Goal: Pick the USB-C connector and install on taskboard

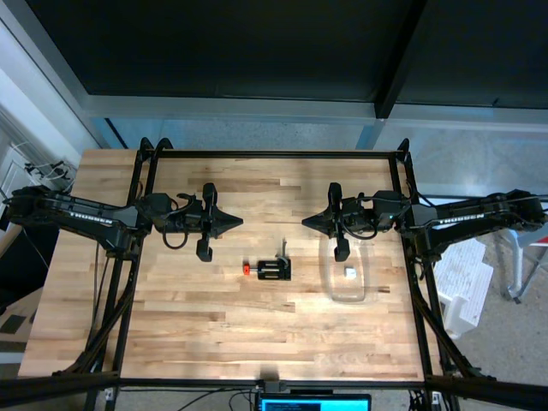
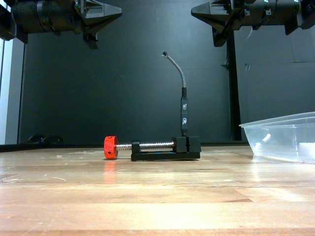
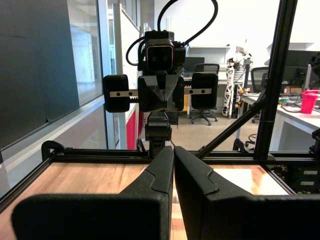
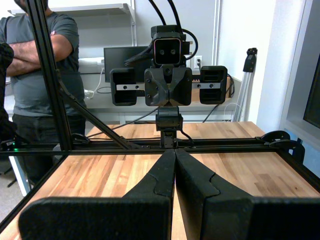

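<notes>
At the middle of the surface [image 1: 214, 325], the vise [image 2: 167, 147] with its red knob [image 2: 110, 147] carries the USB-C connector [image 2: 184, 112] upright on its tab, nothing gripping it. The braided cable [image 2: 178, 71] rises from it and bends toward 11 o'clock. The clear tray [image 2: 283, 137] sits at 3 o'clock of the vise. The left pincer [image 1: 238, 222] hangs high at 10 o'clock and the right pincer [image 1: 305, 222] at 2 o'clock, both pressed closed on nothing.

Likely risks: the unsupported cable's weight may lever a shallowly seated plug loose, or a descending arm may snag the arch and pull it off.

White lettering on each arm reads TROSSEN [image 1: 90, 217]. The connector's small white marks are too small to read.
</notes>
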